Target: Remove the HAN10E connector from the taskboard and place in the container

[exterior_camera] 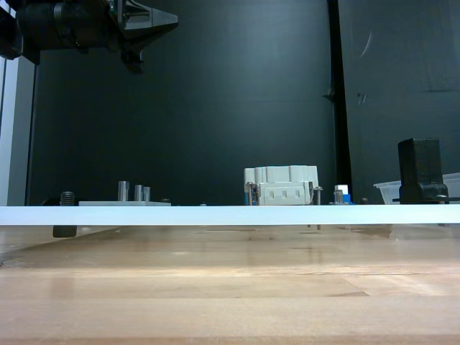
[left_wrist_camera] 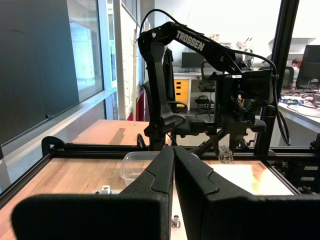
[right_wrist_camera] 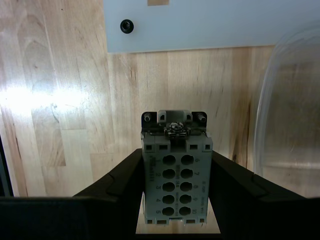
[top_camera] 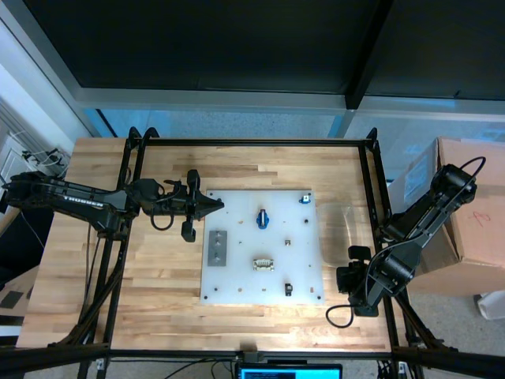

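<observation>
HAN10E connector: off the taskboard, long axis along the fingers.
Right gripper: clamps it beside taskboard.
Left gripper: closed, empty, over taskboard edge.

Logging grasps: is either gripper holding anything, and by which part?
Right gripper, over the wooden table beside the board, clamps the HAN10E connector by its two long side faces. Left gripper, shut and empty, hovers above the board's left edge.

High cam hangs over the near edge, looking down on the whole taskboard. Low cam skims it edge-on from tabletop height. Left wrist cam peers level past the closed left gripper toward the right arm. Right wrist cam looks straight down, close in, past the right gripper clamping the HAN10E connector, with the board's corner ahead of the fingertips.
</observation>
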Controlling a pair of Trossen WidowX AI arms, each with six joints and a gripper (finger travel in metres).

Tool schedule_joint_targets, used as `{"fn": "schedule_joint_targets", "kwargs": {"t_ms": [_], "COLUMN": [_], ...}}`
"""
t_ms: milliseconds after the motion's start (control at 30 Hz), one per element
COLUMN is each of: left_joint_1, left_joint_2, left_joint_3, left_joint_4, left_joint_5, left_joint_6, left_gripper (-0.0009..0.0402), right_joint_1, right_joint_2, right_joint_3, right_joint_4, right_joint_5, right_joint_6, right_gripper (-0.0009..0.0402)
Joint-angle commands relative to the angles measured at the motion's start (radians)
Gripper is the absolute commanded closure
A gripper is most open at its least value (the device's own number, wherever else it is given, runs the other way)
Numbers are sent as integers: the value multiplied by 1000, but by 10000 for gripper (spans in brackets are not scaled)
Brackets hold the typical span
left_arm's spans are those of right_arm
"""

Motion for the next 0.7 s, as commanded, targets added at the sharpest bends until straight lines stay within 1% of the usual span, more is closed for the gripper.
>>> {"fn": "schedule_joint_targets", "kwargs": {"t_ms": [33,300,500,567,633,700], "left_joint_1": [0,0,0,0,0,0], "left_joint_2": [0,0,0,0,0,0], "left_joint_3": [0,0,0,0,0,0], "left_joint_4": [0,0,0,0,0,0], "left_joint_5": [0,0,0,0,0,0], "left_joint_6": [0,0,0,0,0,0], "left_gripper": [393,393,393,393,393,393], "right_joint_1": [0,0,0,0,0,0], "right_joint_2": [1,1,24,35,45,50], "right_joint_3": [-16,-128,-164,-172,-185,-194], "right_joint_4": [38,183,198,200,215,227], "right_joint_5": [27,19,14,4,-15,-15], "right_joint_6": [-2,16,14,14,14,14], "right_gripper": [393,393,393,392,387,374]}}
